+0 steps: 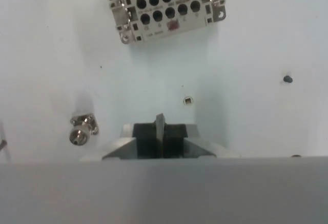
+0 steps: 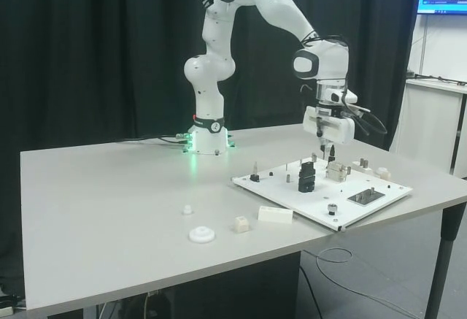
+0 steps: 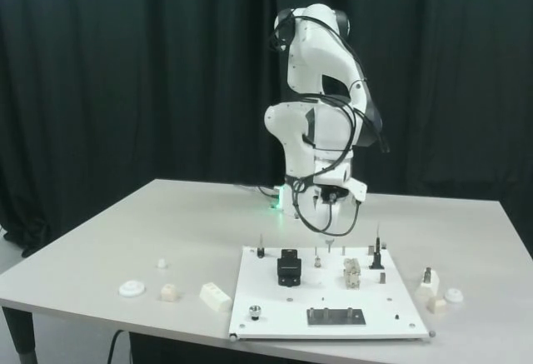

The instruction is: Insert square peg 1.

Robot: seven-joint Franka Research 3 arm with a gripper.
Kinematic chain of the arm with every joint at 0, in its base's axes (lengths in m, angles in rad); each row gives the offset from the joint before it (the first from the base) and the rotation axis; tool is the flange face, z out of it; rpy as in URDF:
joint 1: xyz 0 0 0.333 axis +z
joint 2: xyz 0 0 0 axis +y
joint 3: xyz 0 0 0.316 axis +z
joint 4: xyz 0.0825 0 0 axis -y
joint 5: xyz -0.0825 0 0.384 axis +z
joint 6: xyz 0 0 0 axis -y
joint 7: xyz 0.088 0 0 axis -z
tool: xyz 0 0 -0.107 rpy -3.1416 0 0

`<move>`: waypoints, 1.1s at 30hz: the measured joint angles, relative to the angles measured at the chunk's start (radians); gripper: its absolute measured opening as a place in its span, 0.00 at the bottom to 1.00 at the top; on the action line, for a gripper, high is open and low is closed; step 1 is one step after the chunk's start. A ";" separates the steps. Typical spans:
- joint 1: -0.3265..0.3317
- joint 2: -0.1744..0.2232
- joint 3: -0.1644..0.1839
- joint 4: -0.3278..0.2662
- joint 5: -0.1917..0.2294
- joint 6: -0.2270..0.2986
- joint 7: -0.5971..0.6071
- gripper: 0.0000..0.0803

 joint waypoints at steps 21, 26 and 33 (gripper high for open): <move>-0.041 0.050 0.000 0.000 0.061 0.084 -0.097 0.03; -0.043 0.072 0.000 0.002 0.072 0.106 -0.107 0.03; -0.043 0.093 0.000 0.006 0.072 0.118 -0.113 0.03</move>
